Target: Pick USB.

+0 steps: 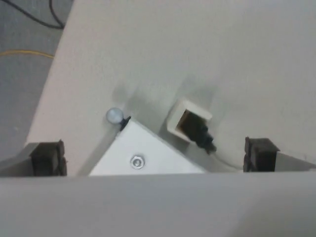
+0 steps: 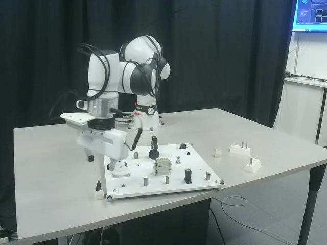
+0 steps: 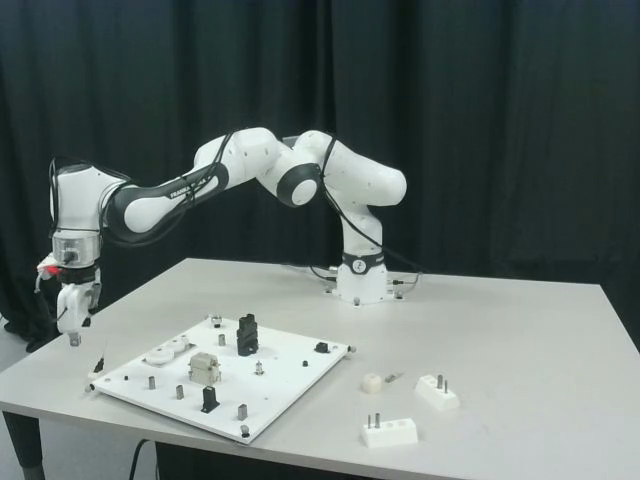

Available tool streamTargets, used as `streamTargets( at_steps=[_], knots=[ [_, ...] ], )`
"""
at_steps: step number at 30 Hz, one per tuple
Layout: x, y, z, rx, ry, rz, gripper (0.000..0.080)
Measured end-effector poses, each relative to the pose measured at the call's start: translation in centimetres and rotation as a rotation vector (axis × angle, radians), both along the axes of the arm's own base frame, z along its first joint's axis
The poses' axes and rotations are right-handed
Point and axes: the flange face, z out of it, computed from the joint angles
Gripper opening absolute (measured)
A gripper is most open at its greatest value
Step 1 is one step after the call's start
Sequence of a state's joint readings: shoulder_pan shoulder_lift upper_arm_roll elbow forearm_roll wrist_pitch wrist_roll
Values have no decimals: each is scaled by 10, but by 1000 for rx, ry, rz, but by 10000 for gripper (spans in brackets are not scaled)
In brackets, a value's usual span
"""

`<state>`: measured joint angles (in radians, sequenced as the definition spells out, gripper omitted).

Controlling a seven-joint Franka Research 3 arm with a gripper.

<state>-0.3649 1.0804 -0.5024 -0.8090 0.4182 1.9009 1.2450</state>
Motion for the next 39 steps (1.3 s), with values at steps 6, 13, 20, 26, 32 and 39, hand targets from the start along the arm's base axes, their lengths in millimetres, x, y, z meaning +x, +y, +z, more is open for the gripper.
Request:
streamTargets(
  at_steps=[6,13,20,26,32,39],
  knots=[
    [-4,-1,-9,46,-15,-146,800],
    [-11,-2,-17,74,5,-268,800],
    [-19,3,-18,97,51,-348,800],
    [-27,4,-19,95,92,-370,800],
    [-32,4,-22,88,94,-388,800],
    [-32,1,-34,82,46,-416,800]
  ],
)
